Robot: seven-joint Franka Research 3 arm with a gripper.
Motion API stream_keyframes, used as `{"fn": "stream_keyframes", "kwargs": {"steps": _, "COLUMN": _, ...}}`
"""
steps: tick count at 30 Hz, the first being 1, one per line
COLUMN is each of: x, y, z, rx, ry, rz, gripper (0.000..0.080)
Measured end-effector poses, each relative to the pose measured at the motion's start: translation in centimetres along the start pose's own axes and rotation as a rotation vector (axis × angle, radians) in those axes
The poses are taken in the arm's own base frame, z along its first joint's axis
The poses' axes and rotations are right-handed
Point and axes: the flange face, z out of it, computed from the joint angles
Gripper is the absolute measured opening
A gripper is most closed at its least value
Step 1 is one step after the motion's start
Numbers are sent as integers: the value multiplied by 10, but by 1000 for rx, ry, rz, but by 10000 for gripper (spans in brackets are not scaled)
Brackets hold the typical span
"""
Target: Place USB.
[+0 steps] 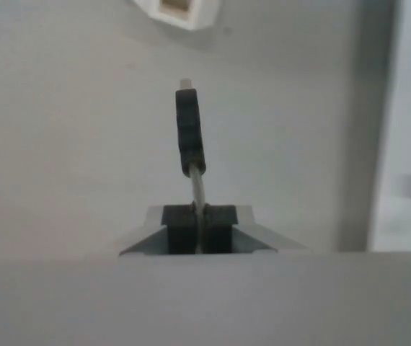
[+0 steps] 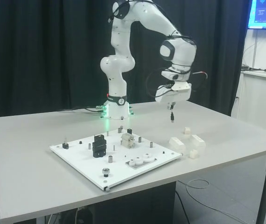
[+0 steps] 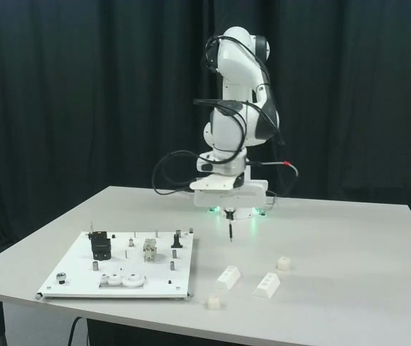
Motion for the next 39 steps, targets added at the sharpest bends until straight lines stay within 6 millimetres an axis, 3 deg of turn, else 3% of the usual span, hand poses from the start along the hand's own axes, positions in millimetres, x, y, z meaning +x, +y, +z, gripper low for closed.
{"fn": "stream_keyframes", "kwargs": {"steps": 14, "x": -11, "y": -52, "z": 25, "rx": -44, "ry": -8, "rz": -13, "gripper": 22}}
{"fn": "stream_keyframes", "kwargs": {"steps": 28, "x": -8, "y": -79, "z": 47, "rx": -79, "ry": -25, "rz": -19, "gripper": 22}}
{"fn": "stream_keyframes", "kwargs": {"steps": 29, "x": -7, "y": -80, "z": 48, "rx": -82, "ry": -26, "rz": -20, "gripper": 340}}
{"fn": "stream_keyframes", "kwargs": {"steps": 35, "x": -6, "y": -86, "z": 50, "rx": -93, "ry": -31, "rz": -24, "gripper": 340}}
{"fn": "stream_keyframes", "kwargs": {"steps": 36, "x": -6, "y": -87, "z": 50, "rx": -94, "ry": -32, "rz": -24, "gripper": 665}}
{"fn": "stream_keyframes", "kwargs": {"steps": 39, "x": -6, "y": -90, "z": 49, "rx": -99, "ry": -35, "rz": -22, "gripper": 665}}
